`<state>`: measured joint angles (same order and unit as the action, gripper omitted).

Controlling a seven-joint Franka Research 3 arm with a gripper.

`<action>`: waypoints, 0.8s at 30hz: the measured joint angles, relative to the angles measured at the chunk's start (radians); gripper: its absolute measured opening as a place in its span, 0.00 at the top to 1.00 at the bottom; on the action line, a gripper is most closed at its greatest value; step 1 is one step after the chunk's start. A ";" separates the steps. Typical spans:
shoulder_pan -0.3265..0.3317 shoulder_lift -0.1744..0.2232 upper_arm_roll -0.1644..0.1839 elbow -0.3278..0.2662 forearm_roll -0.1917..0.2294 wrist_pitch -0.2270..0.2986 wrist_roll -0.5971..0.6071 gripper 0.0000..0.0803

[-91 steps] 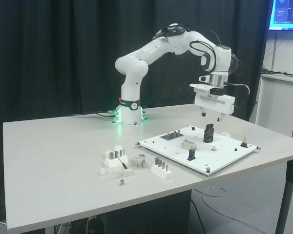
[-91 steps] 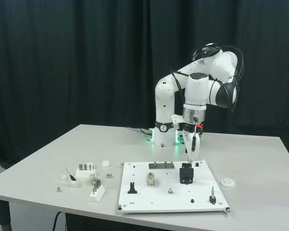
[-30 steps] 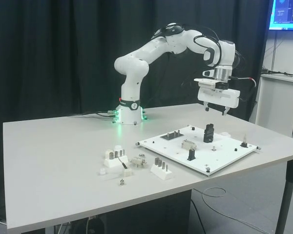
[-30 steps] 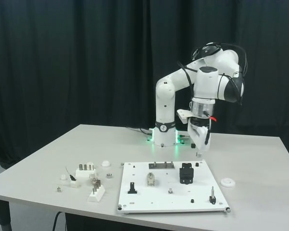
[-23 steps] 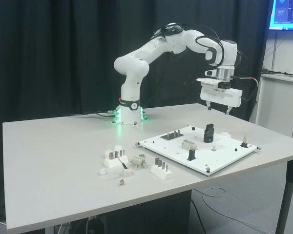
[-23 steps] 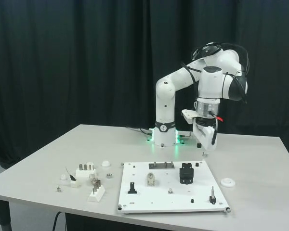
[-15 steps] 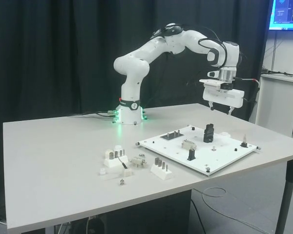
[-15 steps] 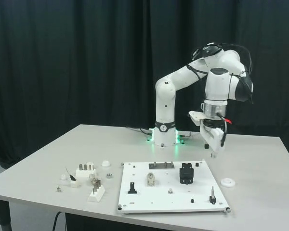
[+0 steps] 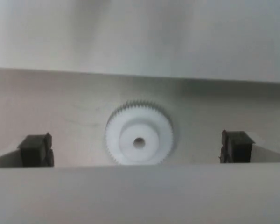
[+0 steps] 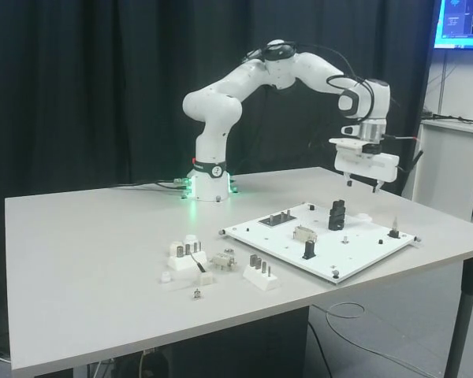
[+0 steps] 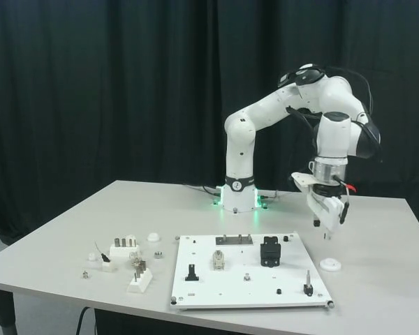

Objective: Pick large gear.

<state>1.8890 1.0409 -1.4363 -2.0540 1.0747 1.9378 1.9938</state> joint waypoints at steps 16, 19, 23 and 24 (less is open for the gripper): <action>0.002 0.003 0.116 -0.002 0.018 0.141 0.068 0.00; 0.002 0.006 0.129 -0.003 0.019 0.157 0.073 0.00; 0.002 0.016 0.145 -0.003 0.027 0.173 0.080 0.00; 0.002 0.018 0.148 -0.003 0.030 0.176 0.081 0.00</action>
<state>1.8908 1.0591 -1.2883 -2.0573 1.1049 2.1141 2.0745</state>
